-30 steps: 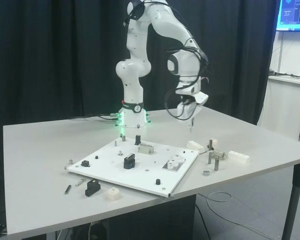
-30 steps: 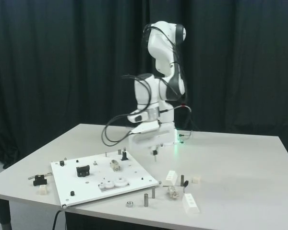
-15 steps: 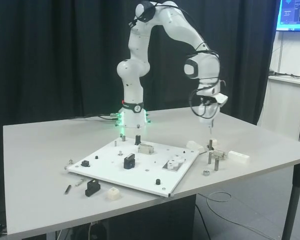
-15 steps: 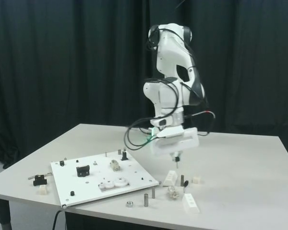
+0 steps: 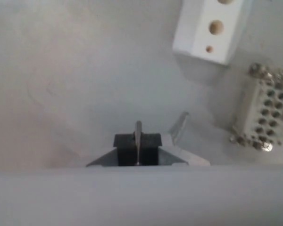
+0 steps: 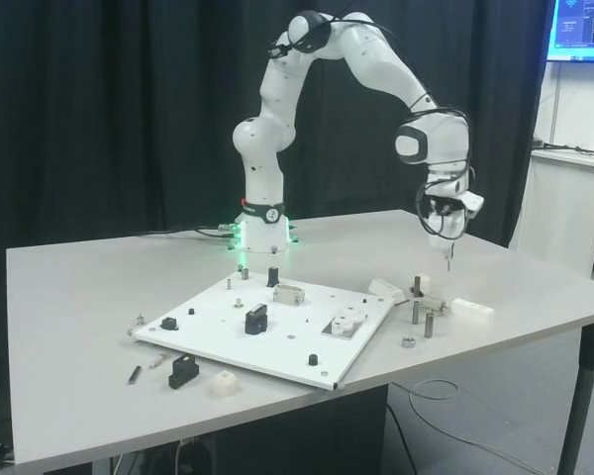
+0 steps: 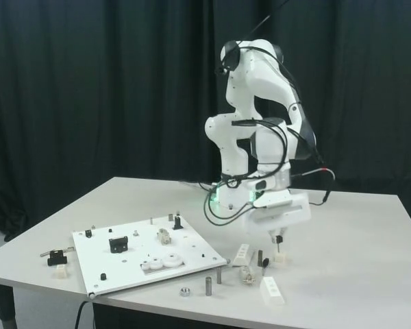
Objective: Place round peg 1.
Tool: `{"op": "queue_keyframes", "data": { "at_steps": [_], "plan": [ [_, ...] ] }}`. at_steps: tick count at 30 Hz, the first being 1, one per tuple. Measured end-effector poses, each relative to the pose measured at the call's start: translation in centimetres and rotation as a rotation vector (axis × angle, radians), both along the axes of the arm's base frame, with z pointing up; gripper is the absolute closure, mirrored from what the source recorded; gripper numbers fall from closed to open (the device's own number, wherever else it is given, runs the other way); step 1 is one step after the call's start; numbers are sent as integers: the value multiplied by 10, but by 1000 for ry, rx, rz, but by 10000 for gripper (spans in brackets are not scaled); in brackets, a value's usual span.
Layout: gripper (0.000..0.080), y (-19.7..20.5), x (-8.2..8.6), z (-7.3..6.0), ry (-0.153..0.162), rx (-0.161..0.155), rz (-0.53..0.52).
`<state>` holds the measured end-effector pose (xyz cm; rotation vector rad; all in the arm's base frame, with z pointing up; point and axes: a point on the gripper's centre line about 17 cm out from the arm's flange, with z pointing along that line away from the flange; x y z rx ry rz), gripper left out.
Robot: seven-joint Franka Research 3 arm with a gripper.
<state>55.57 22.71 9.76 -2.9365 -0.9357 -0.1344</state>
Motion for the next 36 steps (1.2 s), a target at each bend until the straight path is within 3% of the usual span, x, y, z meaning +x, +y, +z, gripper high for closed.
{"op": "queue_keyframes", "data": {
  "at_steps": [15,26,27,31,32,36],
  "plan": [
    [786,19,1,-44,44,-40,1],
    [786,26,-5,-49,77,-47,-15],
    [685,27,-5,-49,79,-46,-15],
    [685,29,-6,-47,87,-46,-12],
    [342,30,-6,-46,88,-46,-12],
    [342,33,-6,-43,95,-45,-15]
  ]
}}
